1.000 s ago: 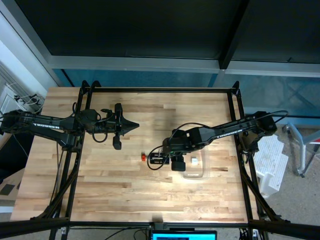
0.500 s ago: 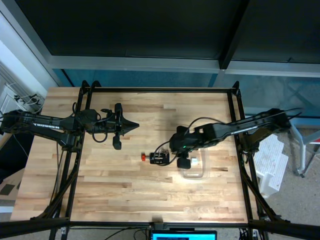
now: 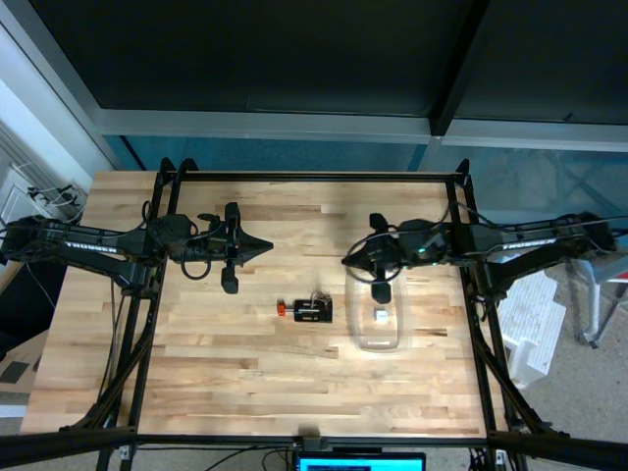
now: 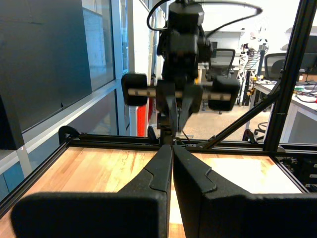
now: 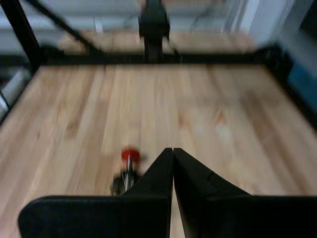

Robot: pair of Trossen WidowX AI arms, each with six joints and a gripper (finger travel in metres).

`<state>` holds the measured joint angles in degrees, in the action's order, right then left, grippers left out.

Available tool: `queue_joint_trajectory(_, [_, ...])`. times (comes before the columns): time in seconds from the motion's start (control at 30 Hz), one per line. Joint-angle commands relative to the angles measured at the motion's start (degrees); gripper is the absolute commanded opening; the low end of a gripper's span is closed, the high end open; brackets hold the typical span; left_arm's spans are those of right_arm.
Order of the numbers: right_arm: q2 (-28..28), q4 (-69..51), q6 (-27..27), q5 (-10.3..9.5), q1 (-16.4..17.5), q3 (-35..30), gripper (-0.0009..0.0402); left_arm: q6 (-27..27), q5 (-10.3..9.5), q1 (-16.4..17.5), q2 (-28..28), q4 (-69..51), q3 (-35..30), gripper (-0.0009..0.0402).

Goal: Pick the rca connector and install on the hub

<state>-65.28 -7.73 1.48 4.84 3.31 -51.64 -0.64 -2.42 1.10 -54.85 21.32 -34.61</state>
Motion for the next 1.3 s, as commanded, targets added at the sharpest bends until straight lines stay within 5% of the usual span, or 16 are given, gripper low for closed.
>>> queue_joint_trajectory(0.03, [3.7, 6.3, -0.5, -0.13, -0.9, 3.5, -0.0001, 0.0, 0.02, 0.0, 0.0, 0.0, 0.0, 0.0001])
queue_joint_trajectory(0.53, [13.2, 23.6, 0.6, -0.48, -1.8, 15.2, 0.0000, 0.0, 0.00, 0.0, 0.0, 0.0, 0.0, 0.0001])
queue_joint_trajectory(1.3, [13.8, 23.9, 1.1, -1.64, -1.9, 15.9, 0.0000, 0.0, 0.00, 0.0, 0.0, 0.0, 0.0, 0.0001])
